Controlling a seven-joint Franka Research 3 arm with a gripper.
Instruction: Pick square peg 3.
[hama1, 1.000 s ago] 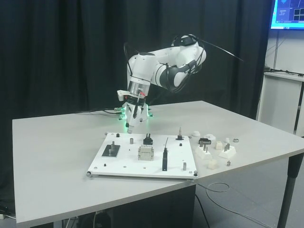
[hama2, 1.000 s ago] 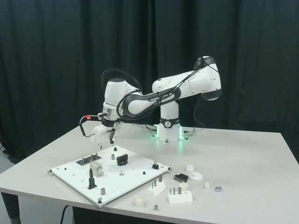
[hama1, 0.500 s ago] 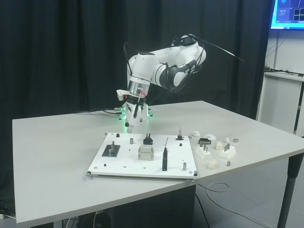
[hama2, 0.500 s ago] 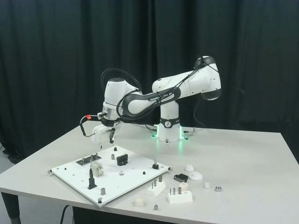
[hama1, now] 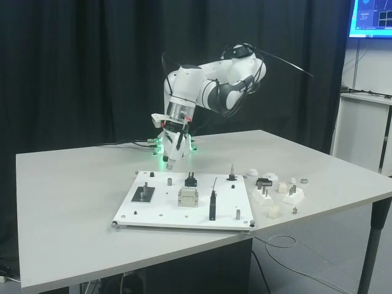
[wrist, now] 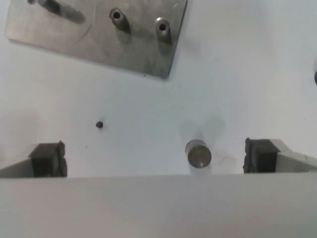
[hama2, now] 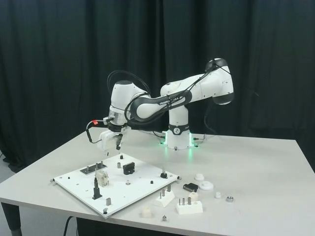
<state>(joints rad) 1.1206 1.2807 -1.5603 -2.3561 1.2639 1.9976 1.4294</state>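
My gripper [wrist: 153, 157] is open, its two black fingertips [wrist: 47, 159] wide apart with nothing between them. It hangs above the back left part of the white board [hama1: 202, 211]. Below it a short grey peg [wrist: 198, 153] stands upright on the board, nearer one fingertip than the other; its top looks round. In the first room view the gripper [hama1: 169, 160] hovers a little above that peg [hama1: 169, 182]. From the second room view the gripper [hama2: 112, 146] sits over the board's far edge. A grey metal plate [wrist: 99, 37] with several small pegs lies beside it.
The board also carries a black connector [hama1: 190, 179], a grey block [hama1: 187, 197], a black upright piece [hama1: 212, 206] and a thin pin [hama1: 232, 171]. Several loose white and grey parts [hama1: 274, 188] lie on the grey table [hama1: 73, 202] to the board's right.
The wrist has risen a little and tilted slightly over the board's back left part. Nothing on the board has moved.
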